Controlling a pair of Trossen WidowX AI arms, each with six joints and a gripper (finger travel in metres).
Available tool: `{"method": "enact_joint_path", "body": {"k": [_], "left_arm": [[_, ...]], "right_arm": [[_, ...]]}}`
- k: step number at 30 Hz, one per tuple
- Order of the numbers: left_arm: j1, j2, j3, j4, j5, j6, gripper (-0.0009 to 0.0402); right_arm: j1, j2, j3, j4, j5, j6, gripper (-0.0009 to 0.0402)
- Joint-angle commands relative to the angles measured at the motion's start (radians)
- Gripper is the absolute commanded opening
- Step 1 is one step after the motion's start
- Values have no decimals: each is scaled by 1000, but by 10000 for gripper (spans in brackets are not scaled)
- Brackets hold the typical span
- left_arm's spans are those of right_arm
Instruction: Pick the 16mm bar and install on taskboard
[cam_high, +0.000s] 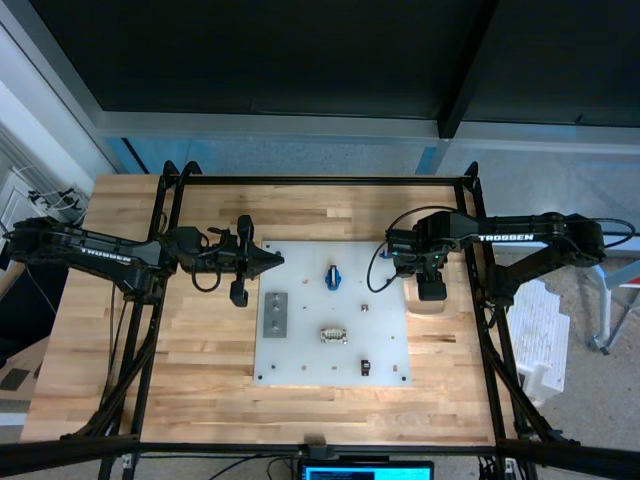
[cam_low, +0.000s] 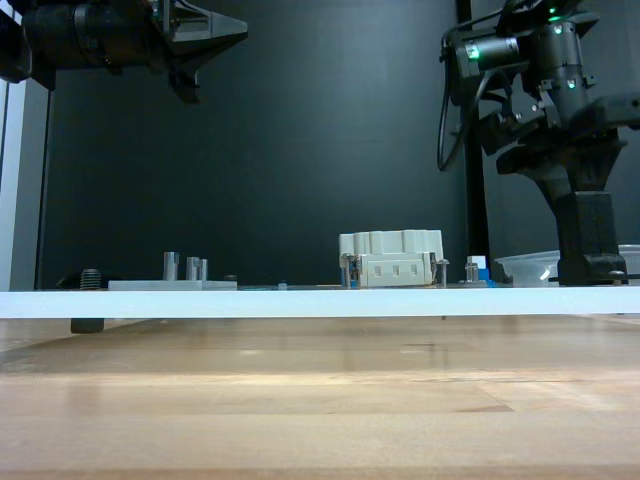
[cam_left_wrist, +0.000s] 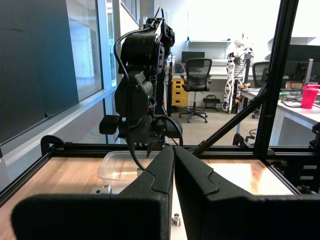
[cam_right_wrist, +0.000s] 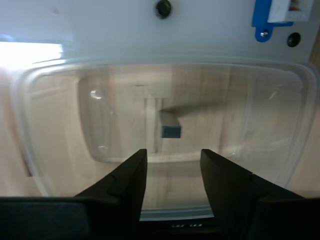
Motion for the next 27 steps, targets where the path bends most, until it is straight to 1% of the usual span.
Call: {"method": "enact_joint_path", "body": {"k": [1, 5, 11, 20, 27], "left_arm": [[0, 0, 0, 0, 0, 0, 0], [0, 0, 0, 0, 0, 0, 0], [0, 0, 0, 0, 0, 0, 0], [0, 0, 0, 0, 0, 0, 0], [0, 0, 0, 0, 0, 0, 0]], "right_arm": [[0, -1, -24, 33, 2, -5, 180], [0, 5, -33, 51, 1, -7, 194], [0, 32, -45, 72, -2, -15, 196], [0, 32, -145, 163, -2, -15, 197], [0, 32, -174, 206, -3, -15, 197]]}}
